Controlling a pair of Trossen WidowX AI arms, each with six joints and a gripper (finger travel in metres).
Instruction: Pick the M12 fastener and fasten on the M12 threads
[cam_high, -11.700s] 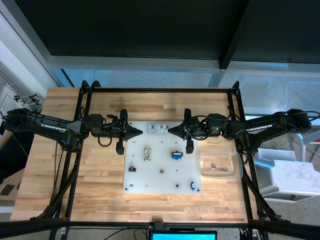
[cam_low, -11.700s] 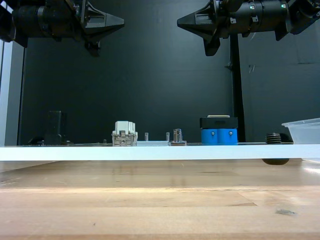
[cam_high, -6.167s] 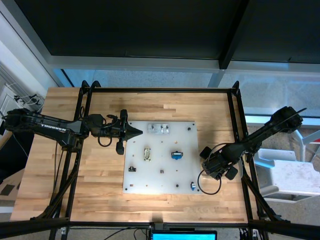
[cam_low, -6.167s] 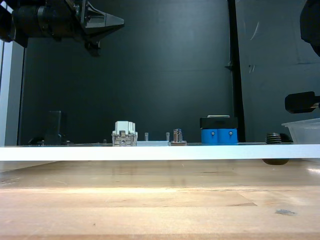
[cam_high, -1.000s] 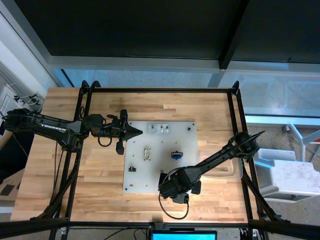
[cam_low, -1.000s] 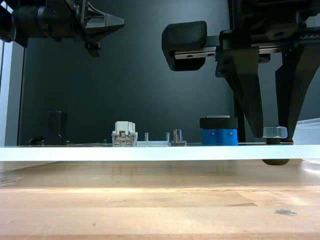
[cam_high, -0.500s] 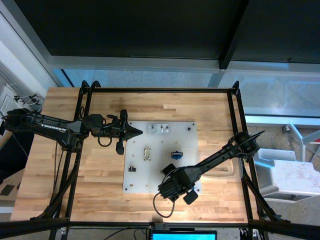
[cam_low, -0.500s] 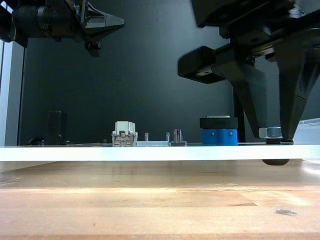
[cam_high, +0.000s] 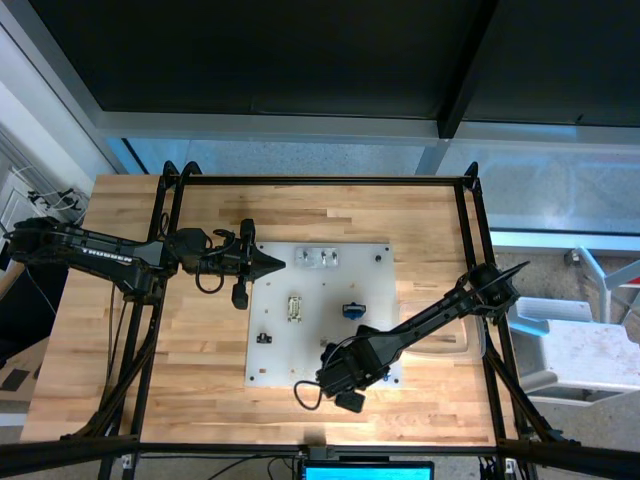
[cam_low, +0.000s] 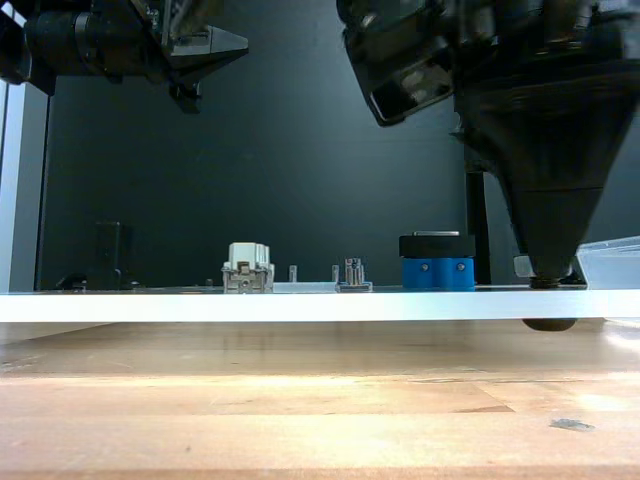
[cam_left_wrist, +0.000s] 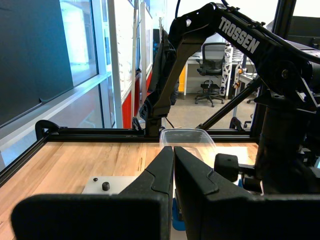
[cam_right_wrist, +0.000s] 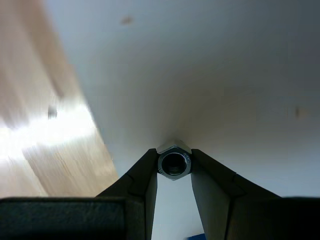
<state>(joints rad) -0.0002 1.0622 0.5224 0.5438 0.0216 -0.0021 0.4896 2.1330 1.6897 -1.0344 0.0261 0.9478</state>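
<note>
In the right wrist view the small silver nut (cam_right_wrist: 174, 164) is pinched between the tips of my right gripper (cam_right_wrist: 174, 166), just above the white board (cam_right_wrist: 210, 70). Seen from the low view, my right gripper (cam_low: 548, 272) points straight down at the board's near right edge, and only a silver sliver of the nut (cam_low: 521, 266) shows. The stud is hidden behind the fingers, so I cannot tell whether the nut is on its stud. My left gripper (cam_high: 281, 262) hangs high over the board's far left, fingers together, holding nothing.
The clear tray (cam_high: 471, 341) lies right of the board, under the right arm. On the board stand a blue-and-silver piece (cam_high: 353, 311), a white connector (cam_high: 294, 308), a silver post (cam_low: 354, 272) and a black post (cam_high: 378, 256) at the far right corner.
The right wrist has turned about the nut: its camera swung round to the near side, and in the low view the fingers now stand edge-on. The nut stayed in place. Left arm unmoved.
</note>
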